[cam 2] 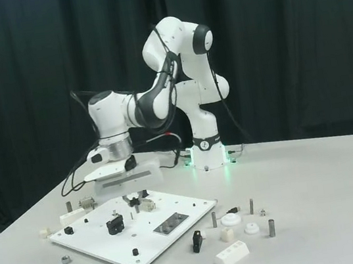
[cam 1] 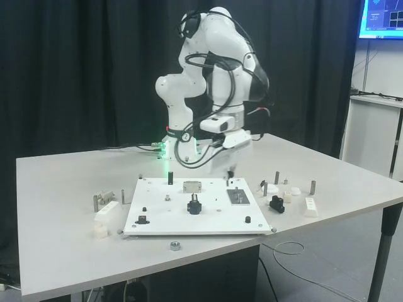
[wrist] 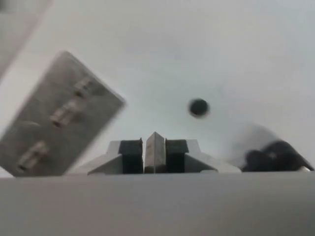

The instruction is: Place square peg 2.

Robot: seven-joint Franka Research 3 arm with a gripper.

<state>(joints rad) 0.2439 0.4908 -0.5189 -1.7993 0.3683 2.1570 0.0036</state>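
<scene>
The tool (wrist: 154,156) clasps a square peg (wrist: 154,150), its lower end hidden between the fingers.

Board (cam 1: 157,217) lies on the table (cam 1: 56,189), in front of the arm's base (cam 1: 179,148). Gripper (cam 2: 133,197) hangs above the board with the square peg (wrist: 154,152) between its fingers; metal plate (cam 2: 170,223) on the board near the front edge in the second room view. Loose pegs (cam 2: 271,227) stand on the table beside the board; a nut (cam 1: 175,245) lies just off its front edge.
</scene>
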